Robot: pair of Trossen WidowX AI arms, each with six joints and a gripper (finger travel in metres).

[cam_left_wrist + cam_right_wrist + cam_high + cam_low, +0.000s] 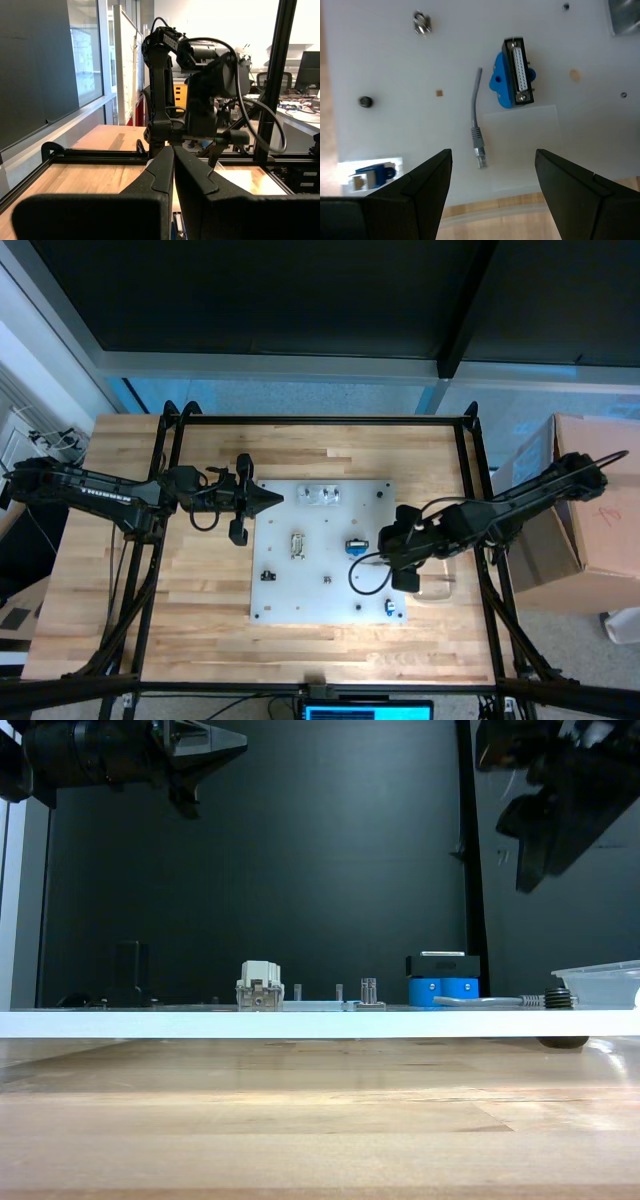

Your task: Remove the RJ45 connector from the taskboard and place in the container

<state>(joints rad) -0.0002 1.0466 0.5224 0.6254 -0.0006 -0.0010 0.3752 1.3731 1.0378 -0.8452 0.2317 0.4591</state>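
High view: the left pincer (268,499) hangs over the left edge of the white board (300,590), which lies on the wooden bench (200,640). The right pincer (398,560) is above the board's right side, near the clear container (442,590) that sits just beside the board. Low view: both pincers are well above the board, and the container's rim shows at the right. A grey length lies flat on the board near it, though what it is cannot be told here. Left wrist view: the left pincer's two fingers (162,170) are pressed together with nothing between them. Right wrist view: the right pincer is spread wide and empty, looking straight down on the network plug (480,159). The plug lies free and flat on the board at the end of its short grey cable (475,105). It is well clear of its blue socket (370,176), which stands empty, and beside the blue multi-pin connector (512,80). The plug is probably very light, with a hard, smooth plastic body and a thin latch tab that may snap. The cable is limp and would probably slip or swing. The best hold appears to be across the stiff body or the boot just behind it, with the fingers closing on its two long sides.
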